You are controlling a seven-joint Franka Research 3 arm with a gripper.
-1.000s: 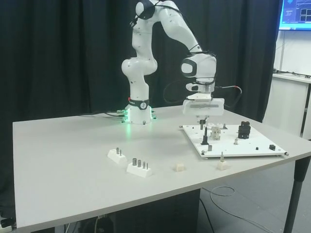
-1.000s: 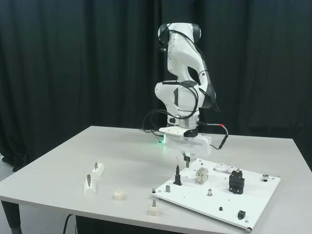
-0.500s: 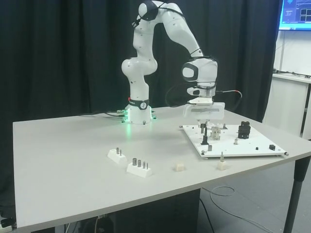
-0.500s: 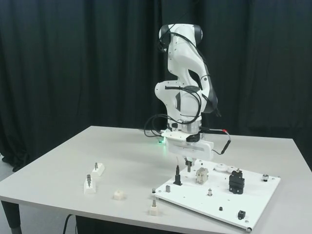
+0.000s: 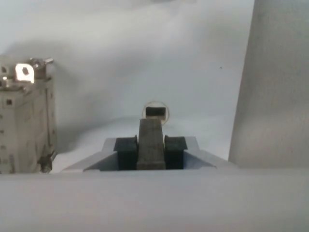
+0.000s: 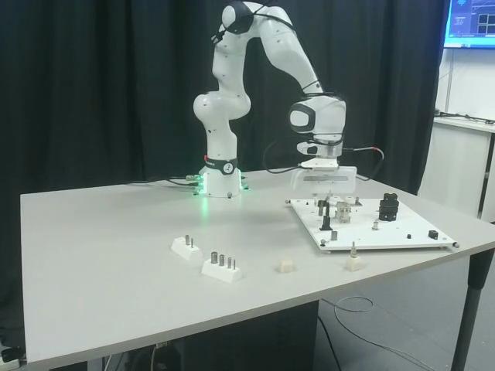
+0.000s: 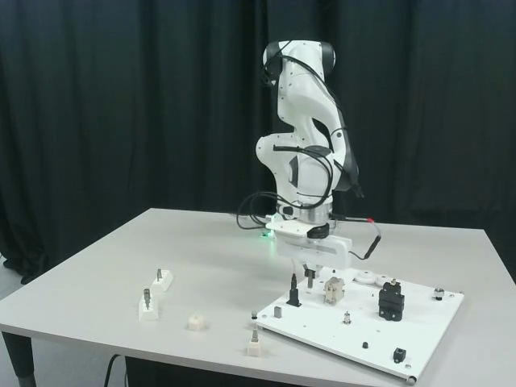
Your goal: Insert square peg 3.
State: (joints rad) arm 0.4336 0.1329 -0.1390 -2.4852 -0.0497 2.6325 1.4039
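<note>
Peg (image 5: pixel 151 145) clamped upright between the black fingers (image 5: pixel 126 151) of the pincer (image 5: pixel 151 153), tip pointing straight at a dark square hole (image 5: pixel 155 111) ringed by a pale circle in the white board (image 5: pixel 145 58). Lined up with that hole in the wrist view, with a thin strip of board visible between tip and hole; not yet seated, as far as can be told from that angle. Fingers closed on the peg from both sides, close together, nothing else touched. Beside the hole on the board, a boxy block (image 5: pixel 24 121) with a metal clip on top, near but apart from the peg.

From the first room view, pincer (image 6: pixel 325 202) low over the near-arm part of the board (image 6: pixel 402 236), just beside a short black post (image 6: pixel 326 222) and the boxy block (image 6: pixel 343 210). Farther along the board, a black part (image 6: pixel 388 207). Peg itself too small to make out there, probably hidden under the white hand.

From the second room view, pincer (image 7: pixel 310 279) hanging just above the board (image 7: pixel 419 334), between the post (image 7: pixel 293 292) and the block (image 7: pixel 334 290); black part (image 7: pixel 391 302) further off.

On the grey surface (image 6: pixel 116 239), well apart from the pincer: two white holders with pins (image 6: pixel 222 267) (image 6: pixel 186 246), a small white cube (image 6: pixel 285 267), and a white base with one pin (image 6: pixel 353 260) at the board's front edge. Green glow at the arm's foot (image 6: pixel 219 184).
</note>
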